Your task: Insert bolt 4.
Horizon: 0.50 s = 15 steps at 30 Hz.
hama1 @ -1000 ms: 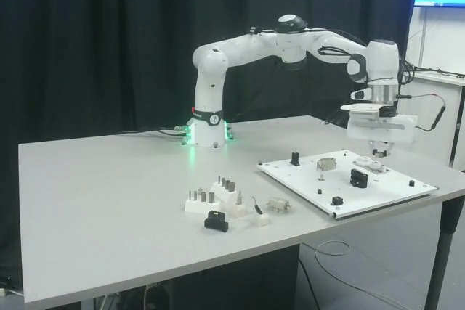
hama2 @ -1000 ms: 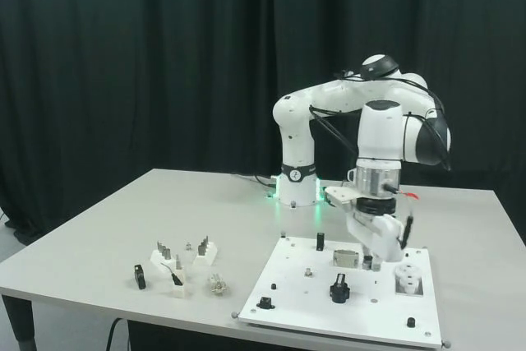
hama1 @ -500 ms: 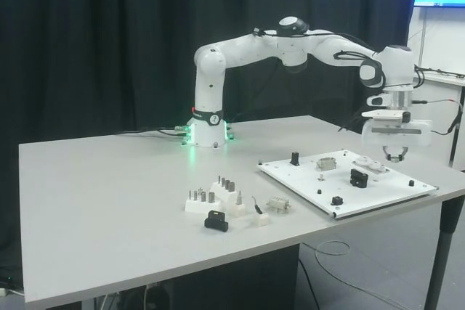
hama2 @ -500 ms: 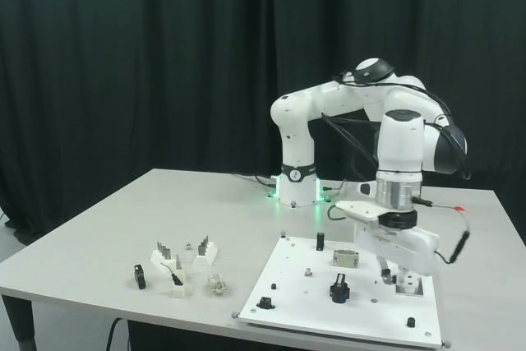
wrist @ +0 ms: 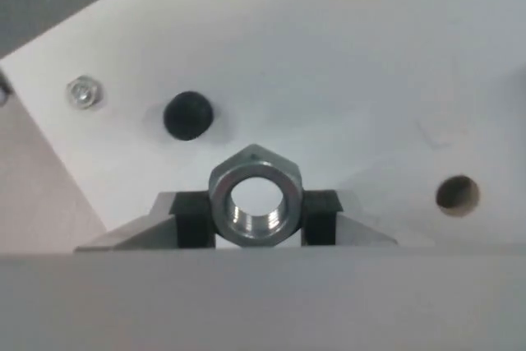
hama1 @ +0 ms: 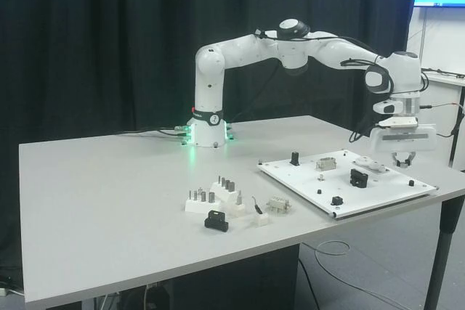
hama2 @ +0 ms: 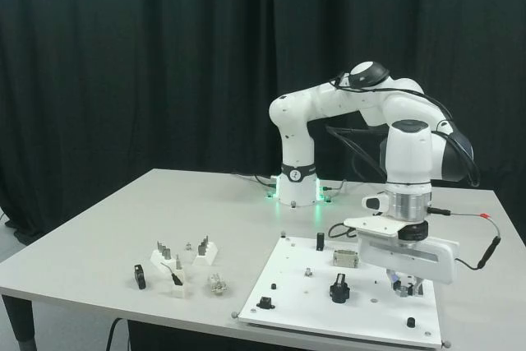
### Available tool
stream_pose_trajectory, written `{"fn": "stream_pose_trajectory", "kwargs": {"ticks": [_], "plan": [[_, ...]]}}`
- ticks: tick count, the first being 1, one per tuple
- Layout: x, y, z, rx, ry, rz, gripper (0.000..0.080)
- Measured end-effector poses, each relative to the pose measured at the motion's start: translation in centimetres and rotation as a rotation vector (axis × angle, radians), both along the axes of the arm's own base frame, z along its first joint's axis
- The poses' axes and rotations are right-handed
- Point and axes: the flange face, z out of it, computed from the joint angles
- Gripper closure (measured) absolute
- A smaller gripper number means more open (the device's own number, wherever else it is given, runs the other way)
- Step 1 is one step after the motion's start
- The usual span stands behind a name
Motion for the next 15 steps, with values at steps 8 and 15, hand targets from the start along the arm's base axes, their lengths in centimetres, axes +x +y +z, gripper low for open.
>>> {"fn": "stream_pose_trajectory", "kwargs": {"ticks": [8,15], "plan": [[0.4,0.5,-0.8,-0.018,0.003,0.154,0.0578],[0.6,1.0,-1.4,-0.036,0.001,0.258,0.0578]]}}
